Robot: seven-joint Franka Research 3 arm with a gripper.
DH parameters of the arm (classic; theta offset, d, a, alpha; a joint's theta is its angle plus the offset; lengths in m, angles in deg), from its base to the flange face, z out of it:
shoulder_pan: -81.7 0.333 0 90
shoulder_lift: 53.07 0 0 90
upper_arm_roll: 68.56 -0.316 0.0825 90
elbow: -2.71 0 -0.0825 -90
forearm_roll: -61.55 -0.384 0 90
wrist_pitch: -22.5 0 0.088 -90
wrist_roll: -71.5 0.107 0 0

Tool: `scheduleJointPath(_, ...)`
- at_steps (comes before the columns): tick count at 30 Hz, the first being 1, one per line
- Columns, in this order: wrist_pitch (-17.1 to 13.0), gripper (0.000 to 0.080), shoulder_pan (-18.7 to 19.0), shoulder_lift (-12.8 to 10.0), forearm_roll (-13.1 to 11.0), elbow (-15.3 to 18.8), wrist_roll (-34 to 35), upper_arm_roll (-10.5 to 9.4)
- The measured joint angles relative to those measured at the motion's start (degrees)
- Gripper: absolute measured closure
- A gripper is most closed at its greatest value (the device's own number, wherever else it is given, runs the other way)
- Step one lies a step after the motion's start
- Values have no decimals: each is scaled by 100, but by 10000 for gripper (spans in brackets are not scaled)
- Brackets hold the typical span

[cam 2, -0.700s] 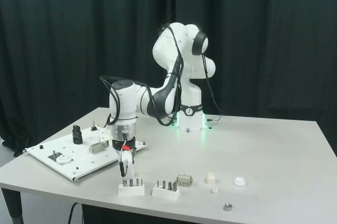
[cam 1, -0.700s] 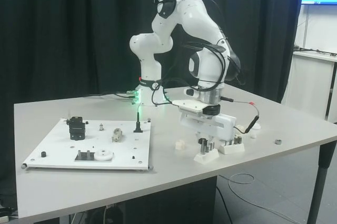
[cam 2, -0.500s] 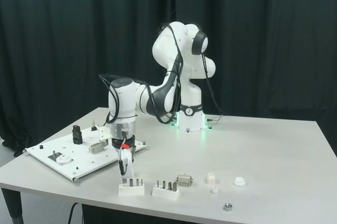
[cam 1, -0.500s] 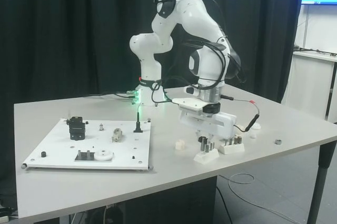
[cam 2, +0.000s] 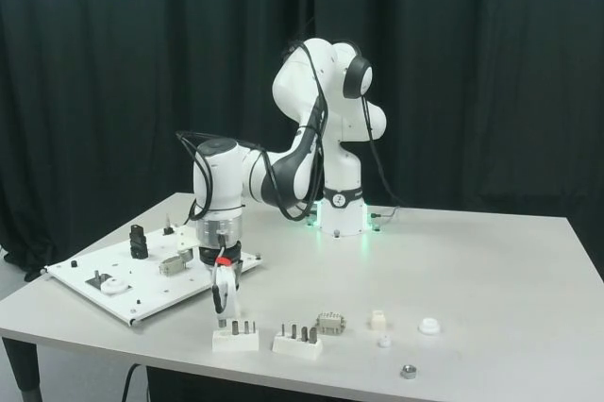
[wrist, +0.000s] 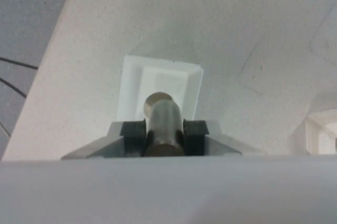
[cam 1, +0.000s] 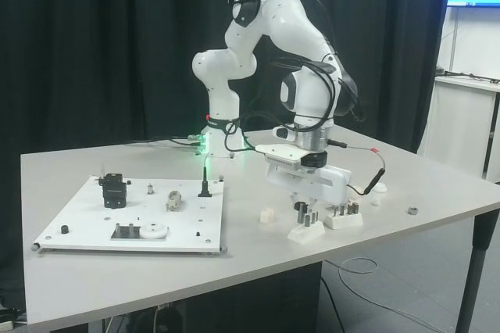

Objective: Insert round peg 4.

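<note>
The table (cam 1: pixel 117 266) carries the white board (cam 1: pixel 86 216) on the left, well apart. Above the small white holder (wrist: pixel 160 84), the claw (wrist: pixel 165 132) pinches the peg (wrist: pixel 164 129) upright. Best bet: lift straight, stay vertical, then carry it leftward.

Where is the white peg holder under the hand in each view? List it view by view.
Wrist view: white peg holder at centre, just beyond the peg gripped in the hand.
First room view: near the table's front edge, below the hand.
Second room view: front edge, below the hand.
Shared landmark: the hand directly above it.
</note>
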Motion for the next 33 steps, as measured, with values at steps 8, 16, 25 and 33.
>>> scheduleJointPath(8,0,658,-8,0,7,-2,0,0)
scheduleJointPath(16,0,658,-26,0,66,-13,0,0)
scheduleJointPath(25,-1,658,-86,0,256,-65,-1,1)
scheduleJointPath(33,0,658,-289,18,762,-124,-107,-4)
